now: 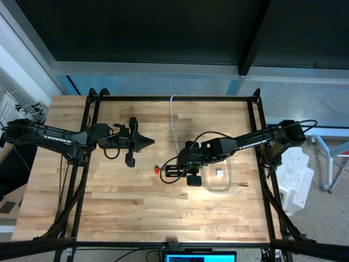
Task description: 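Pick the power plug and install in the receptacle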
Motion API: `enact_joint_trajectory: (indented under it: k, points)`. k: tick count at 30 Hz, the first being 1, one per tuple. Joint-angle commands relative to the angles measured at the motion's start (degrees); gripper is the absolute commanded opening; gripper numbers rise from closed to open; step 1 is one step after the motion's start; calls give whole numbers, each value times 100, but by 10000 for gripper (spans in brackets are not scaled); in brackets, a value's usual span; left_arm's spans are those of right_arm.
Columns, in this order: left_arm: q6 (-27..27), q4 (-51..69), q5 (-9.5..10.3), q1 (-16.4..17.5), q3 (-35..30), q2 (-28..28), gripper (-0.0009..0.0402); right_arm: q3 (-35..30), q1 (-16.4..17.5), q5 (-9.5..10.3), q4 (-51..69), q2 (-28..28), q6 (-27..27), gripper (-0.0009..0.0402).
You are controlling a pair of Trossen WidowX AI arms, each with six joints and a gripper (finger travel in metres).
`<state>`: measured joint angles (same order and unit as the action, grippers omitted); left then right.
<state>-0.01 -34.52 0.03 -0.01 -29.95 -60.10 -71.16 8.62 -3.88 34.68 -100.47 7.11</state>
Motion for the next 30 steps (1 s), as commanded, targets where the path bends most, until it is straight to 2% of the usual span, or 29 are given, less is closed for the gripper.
enact_joint_trajectory:
  k: [1, 19, 30]
  points:
    - [2, -2, 0, 0, 0, 0, 0, 155, -24, -57, 28, -59, -11, 0]
    - [2, -2, 0, 2, 0, 0, 0, 153, -127, -59, -26, -46, -66, 1]
    - [0, -2, 0, 2, 0, -2, 0, -101, -179, -57, 96, -13, -109, 37]
